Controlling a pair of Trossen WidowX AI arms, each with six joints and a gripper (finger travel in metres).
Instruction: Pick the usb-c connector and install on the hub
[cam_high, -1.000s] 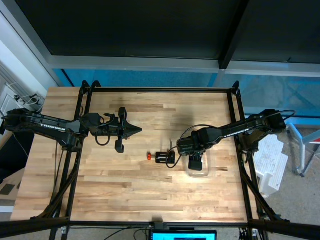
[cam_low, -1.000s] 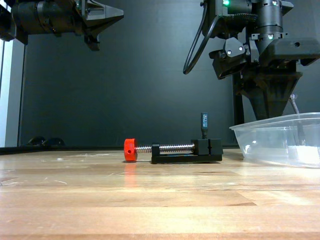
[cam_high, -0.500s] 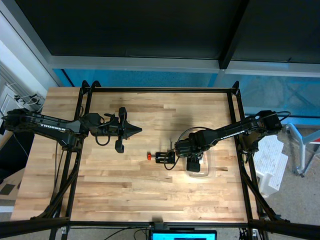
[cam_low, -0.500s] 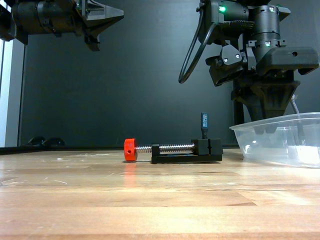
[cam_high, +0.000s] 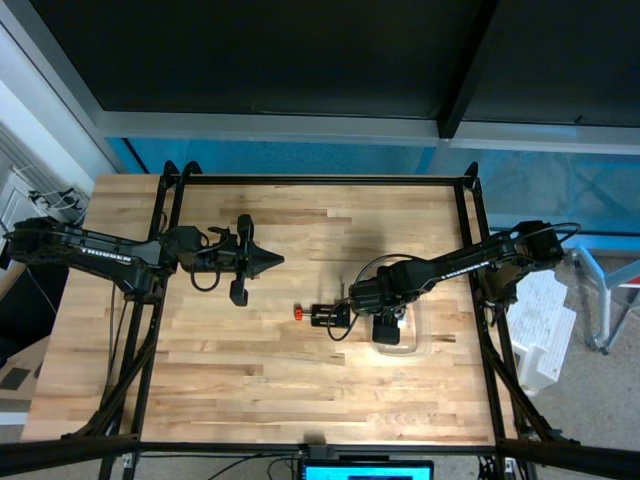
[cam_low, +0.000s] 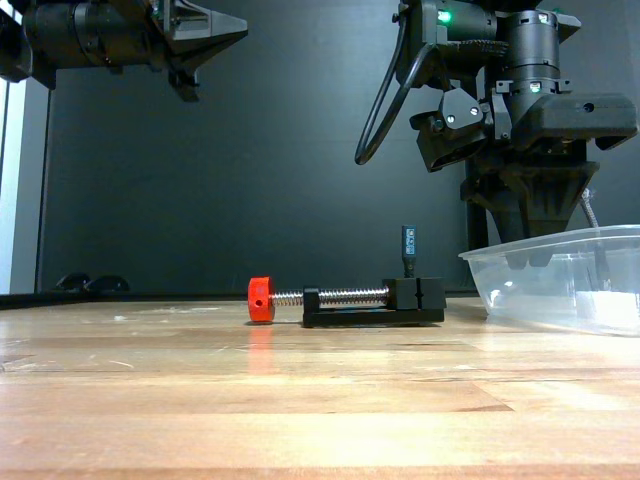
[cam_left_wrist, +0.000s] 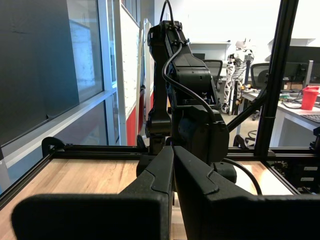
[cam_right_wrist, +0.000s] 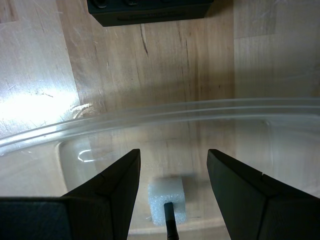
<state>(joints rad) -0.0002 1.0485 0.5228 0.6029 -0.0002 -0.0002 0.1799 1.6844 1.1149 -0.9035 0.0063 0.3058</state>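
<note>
Right gripper (cam_right_wrist: 173, 156) hangs pointing straight down over the clear plastic tray (cam_right_wrist: 210, 111), which sits toward the right side of the wooden table (cam_low: 300, 400). Its two fingers (cam_right_wrist: 120, 175) are spread wide and grip nothing. From the right wrist camera I see the usb-c connector (cam_right_wrist: 165, 193), a tiny white block with a thin dark stem, lying on the tray floor in line with the gap between the fingers and touched by neither. Just outside the tray wall, on the bare wood, lies the hub (cam_low: 375, 301), a small black rectangular block resting flat. A silvery threaded screw runs from it to a red-orange knob (cam_low: 261, 299) at the end away from the tray, and a thin dark stem (cam_low: 408, 247) stands upright from the end nearest the tray. In the low view I see a narrow gap between hub and tray. Farther back and to the left, the left gripper (cam_left_wrist: 173, 150) is held high above the table, level, pointing toward the right arm, well apart from the hub. Its fingers are pressed flat together and hold nothing.
</note>
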